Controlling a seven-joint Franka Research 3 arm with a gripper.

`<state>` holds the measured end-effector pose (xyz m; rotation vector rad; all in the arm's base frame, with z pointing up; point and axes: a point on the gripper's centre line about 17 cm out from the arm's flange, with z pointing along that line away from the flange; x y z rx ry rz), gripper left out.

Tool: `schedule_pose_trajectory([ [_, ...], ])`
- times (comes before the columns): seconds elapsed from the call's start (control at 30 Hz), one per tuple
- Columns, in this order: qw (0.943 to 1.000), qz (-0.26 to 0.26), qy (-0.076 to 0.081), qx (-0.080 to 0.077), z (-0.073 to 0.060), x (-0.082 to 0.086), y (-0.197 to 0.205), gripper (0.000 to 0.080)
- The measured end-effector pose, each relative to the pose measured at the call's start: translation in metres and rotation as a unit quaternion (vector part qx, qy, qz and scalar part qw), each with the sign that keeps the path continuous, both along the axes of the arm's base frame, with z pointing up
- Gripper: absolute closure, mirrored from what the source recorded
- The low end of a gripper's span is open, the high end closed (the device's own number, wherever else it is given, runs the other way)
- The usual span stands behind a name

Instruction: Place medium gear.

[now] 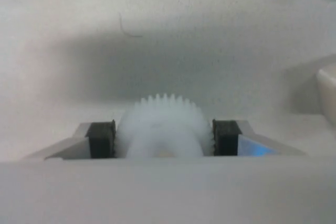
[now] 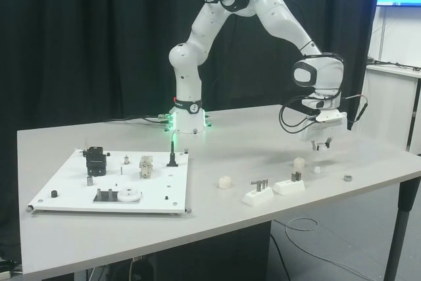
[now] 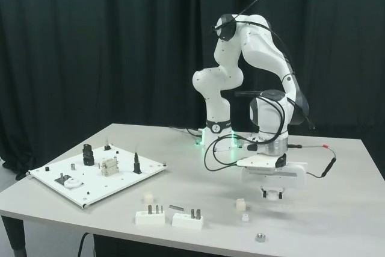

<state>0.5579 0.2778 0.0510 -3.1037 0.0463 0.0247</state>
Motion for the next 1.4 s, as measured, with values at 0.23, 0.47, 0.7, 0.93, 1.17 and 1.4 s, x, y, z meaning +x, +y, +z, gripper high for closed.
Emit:
schedule_pose_trajectory([
  [0.23, 1.0, 0.0, 0.001, 0.004, 0.012, 0.001, -0.002, 0.0407],
  [0.47, 1.0, 0.002, 0.0, 0.006, 0.016, 0.002, -0.001, 0.0407],
  [0.7, 1.0, 0.004, -0.001, 0.006, 0.017, 0.003, -0.001, 0.0407],
  [0.93, 1.0, 0.005, -0.002, 0.006, 0.018, 0.003, 0.0, 0.0407],
  [1.17, 1.0, 0.005, -0.002, 0.007, 0.018, 0.003, 0.001, 0.0407],
  [1.4, 1.0, 0.006, -0.002, 0.007, 0.018, 0.003, 0.001, 0.0407],
])
